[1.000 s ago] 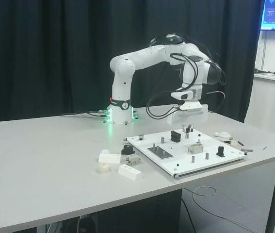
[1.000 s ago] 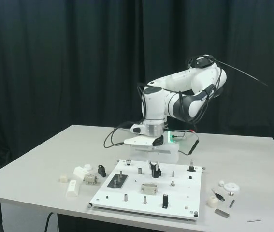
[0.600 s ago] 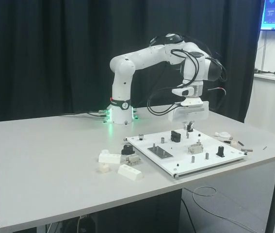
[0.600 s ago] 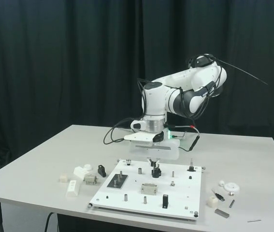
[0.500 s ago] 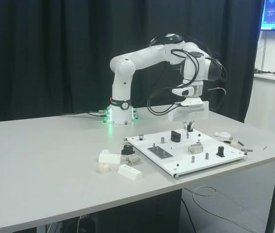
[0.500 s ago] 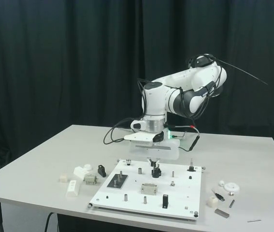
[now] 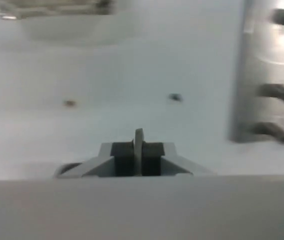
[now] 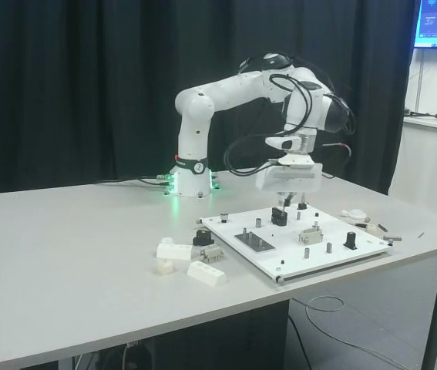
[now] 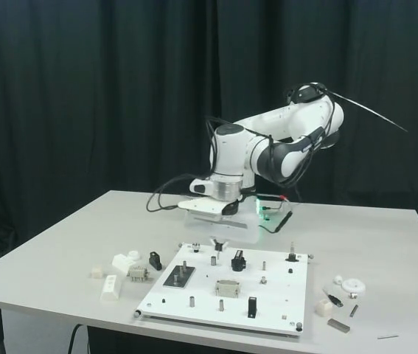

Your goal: Place square peg 1.

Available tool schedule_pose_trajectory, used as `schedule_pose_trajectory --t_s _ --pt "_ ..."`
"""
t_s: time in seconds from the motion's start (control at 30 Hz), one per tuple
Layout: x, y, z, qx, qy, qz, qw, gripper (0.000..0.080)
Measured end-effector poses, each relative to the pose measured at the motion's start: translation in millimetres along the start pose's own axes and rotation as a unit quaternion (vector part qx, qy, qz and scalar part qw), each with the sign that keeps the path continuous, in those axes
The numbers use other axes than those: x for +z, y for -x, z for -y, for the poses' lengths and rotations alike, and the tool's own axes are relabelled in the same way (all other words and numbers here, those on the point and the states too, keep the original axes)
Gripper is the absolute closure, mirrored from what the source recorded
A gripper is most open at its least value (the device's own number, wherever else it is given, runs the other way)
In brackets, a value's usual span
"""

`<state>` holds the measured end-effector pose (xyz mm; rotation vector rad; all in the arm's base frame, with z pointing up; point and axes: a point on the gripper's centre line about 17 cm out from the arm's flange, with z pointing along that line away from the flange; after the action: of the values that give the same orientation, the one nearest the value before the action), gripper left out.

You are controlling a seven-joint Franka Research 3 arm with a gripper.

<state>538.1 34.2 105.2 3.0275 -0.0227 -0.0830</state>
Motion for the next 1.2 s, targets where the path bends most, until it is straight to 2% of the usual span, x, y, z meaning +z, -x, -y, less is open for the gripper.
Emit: schedule_pose_trajectory --t_s 0.17,0.4,0.83,1.2 --pt "3.3 7 -38 -0.012 0.025 0.008 0.9996 0.0774" --pt "11.2 24 -95 -0.022 0.043 0.015 0.9987 0.0775" --pt "25.5 64 -186 -0.033 0.051 0.025 0.9978 0.0776" --pt "33.0 79 -238 -0.030 0.044 0.014 0.9985 0.0776"
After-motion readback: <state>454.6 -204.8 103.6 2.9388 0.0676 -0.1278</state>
